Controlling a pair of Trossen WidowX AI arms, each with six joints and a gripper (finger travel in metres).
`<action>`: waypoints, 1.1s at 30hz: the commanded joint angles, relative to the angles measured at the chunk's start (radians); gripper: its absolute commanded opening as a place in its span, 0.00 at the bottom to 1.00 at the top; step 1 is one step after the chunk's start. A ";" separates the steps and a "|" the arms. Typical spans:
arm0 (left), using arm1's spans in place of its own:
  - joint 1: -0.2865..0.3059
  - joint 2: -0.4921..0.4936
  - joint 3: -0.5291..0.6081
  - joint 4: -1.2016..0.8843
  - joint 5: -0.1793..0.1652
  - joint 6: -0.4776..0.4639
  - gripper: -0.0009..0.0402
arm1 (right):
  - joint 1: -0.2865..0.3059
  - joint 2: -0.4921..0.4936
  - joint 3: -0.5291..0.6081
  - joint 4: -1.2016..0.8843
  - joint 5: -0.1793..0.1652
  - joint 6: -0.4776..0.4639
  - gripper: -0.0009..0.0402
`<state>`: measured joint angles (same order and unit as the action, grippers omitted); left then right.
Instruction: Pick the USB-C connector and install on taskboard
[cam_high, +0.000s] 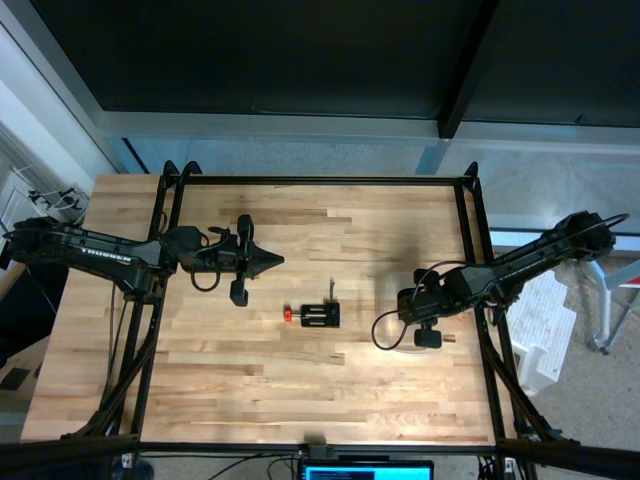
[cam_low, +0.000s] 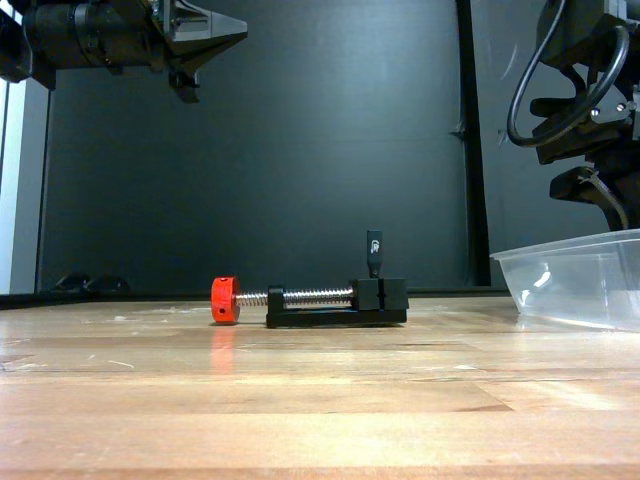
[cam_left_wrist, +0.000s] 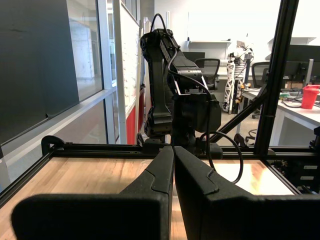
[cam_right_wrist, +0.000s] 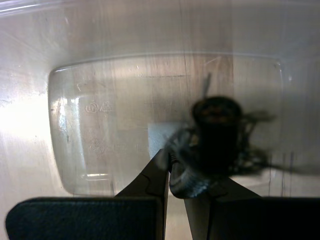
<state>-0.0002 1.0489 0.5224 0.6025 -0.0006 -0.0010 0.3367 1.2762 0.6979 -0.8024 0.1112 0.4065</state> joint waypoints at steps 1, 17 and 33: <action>0.000 0.000 0.000 0.000 0.000 0.000 0.02 | 0.001 -0.007 -0.004 0.000 -0.003 0.001 0.03; 0.000 0.000 0.000 0.000 0.000 0.000 0.02 | 0.002 -0.087 -0.004 -0.021 -0.007 0.005 0.02; 0.000 0.000 0.000 0.000 0.000 0.000 0.02 | -0.009 -0.138 0.148 -0.155 0.002 0.000 0.02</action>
